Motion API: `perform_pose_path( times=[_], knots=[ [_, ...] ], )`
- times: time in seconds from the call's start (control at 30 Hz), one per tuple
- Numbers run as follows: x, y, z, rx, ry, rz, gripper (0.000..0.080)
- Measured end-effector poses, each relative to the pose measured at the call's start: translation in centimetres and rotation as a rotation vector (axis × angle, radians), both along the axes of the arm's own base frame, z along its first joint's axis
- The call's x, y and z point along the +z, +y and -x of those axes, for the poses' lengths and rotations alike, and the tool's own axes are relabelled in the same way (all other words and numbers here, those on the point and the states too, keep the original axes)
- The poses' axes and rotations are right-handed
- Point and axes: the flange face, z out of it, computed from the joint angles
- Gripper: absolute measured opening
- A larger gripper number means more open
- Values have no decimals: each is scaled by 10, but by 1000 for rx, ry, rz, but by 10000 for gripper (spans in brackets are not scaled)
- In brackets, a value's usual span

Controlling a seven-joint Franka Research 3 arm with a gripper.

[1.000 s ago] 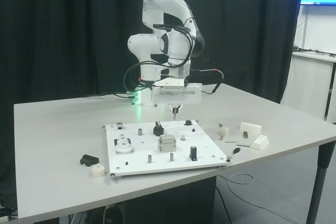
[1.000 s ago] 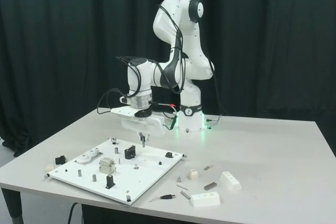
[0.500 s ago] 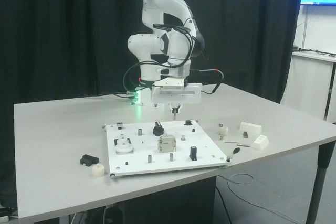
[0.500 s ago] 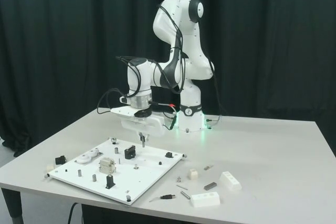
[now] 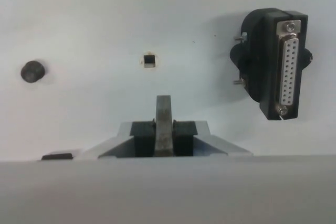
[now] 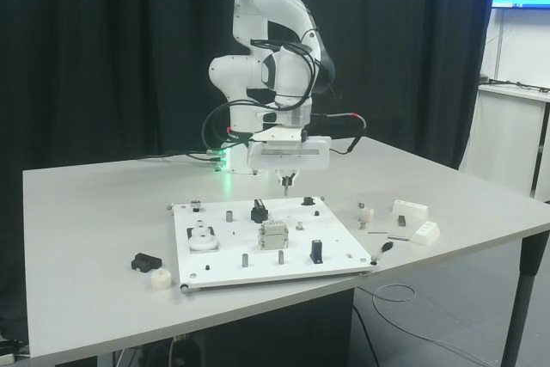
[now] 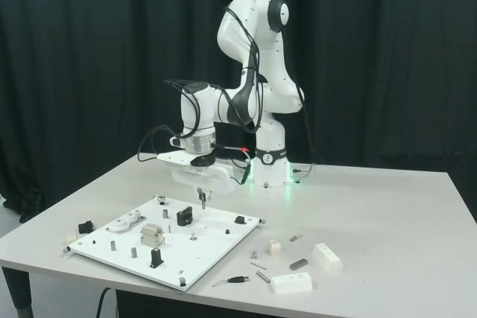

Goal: Place square peg 2.

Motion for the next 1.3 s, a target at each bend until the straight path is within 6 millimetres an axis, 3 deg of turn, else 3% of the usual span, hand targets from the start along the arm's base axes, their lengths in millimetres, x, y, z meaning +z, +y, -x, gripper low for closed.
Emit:
perform_pose_path(
  times=[0.3, 0.9, 1.3],
  knots=[
    [1, 20, -5, 51, -9, 0, 65],
    [-13, 115, -19, 162, -61, -14, 65],
    [-35, 156, -22, 193, -89, -16, 65]
  ],
)
